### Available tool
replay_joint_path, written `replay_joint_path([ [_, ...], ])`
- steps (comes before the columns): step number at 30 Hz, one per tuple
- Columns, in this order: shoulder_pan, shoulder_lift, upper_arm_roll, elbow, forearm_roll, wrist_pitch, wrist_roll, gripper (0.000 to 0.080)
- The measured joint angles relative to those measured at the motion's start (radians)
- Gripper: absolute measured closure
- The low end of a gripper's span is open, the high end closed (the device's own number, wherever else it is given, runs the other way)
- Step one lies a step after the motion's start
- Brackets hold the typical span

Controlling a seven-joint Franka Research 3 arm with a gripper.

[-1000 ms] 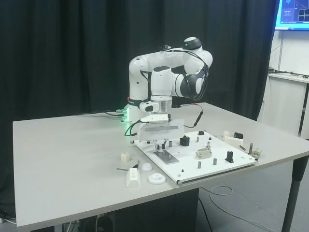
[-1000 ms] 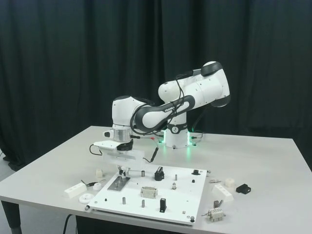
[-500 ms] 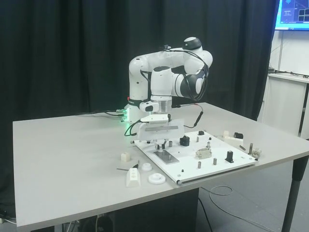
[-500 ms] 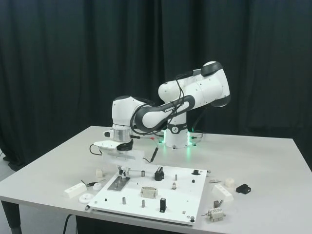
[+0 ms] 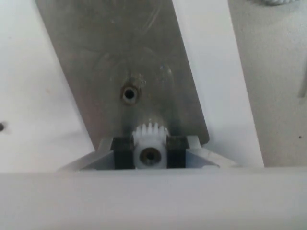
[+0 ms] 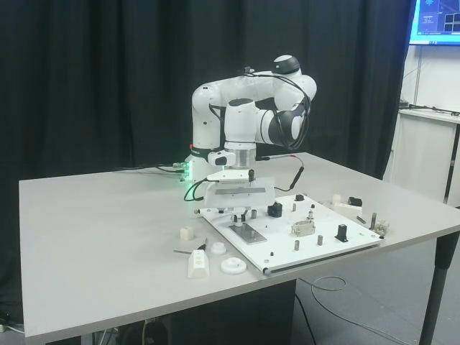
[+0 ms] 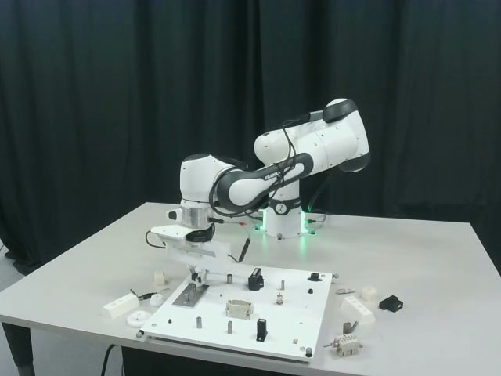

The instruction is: Remove small gear.

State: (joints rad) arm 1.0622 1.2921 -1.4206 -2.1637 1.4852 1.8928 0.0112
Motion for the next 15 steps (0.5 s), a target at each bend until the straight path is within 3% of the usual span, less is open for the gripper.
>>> replay_joint_path([
  [15,0.002,0.000,-0.002,0.000,-0.003,0.001,-0.083,0.0666],
])
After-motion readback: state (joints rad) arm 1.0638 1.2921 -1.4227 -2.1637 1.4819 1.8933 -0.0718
